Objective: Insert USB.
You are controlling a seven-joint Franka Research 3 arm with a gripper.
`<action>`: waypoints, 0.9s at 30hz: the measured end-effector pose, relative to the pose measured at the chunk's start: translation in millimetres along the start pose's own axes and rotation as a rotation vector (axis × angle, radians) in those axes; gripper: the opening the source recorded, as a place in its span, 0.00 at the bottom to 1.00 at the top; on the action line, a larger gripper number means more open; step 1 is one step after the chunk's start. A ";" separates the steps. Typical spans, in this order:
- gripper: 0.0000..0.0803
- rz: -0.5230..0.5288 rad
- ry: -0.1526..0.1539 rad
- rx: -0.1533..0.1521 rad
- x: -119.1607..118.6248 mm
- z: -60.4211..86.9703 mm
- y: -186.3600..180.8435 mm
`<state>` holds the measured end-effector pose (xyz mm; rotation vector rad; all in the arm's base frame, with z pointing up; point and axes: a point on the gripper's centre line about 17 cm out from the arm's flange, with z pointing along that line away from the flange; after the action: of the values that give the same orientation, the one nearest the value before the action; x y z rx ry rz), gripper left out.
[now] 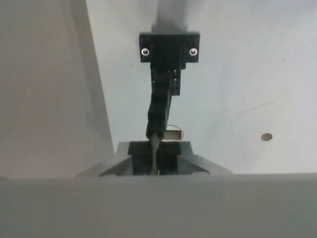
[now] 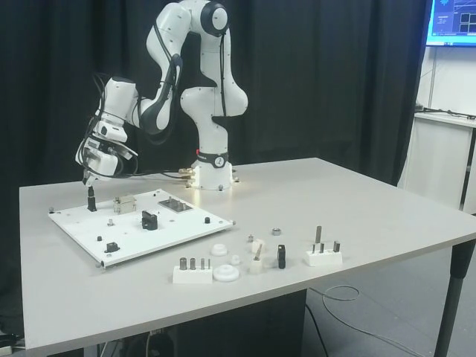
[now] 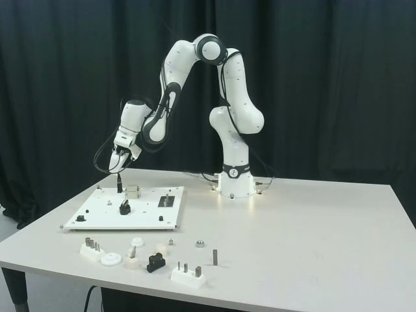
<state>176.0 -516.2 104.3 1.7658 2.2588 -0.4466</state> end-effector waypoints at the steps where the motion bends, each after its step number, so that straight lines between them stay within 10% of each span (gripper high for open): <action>1: 0.03 0.000 0.000 0.000 -0.1 0.0 0.0; 27: 0.09 0.009 -0.004 -0.002 -0.4 0.8 1.2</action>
<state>177.3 -516.6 103.6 1.7719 2.2475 -0.4454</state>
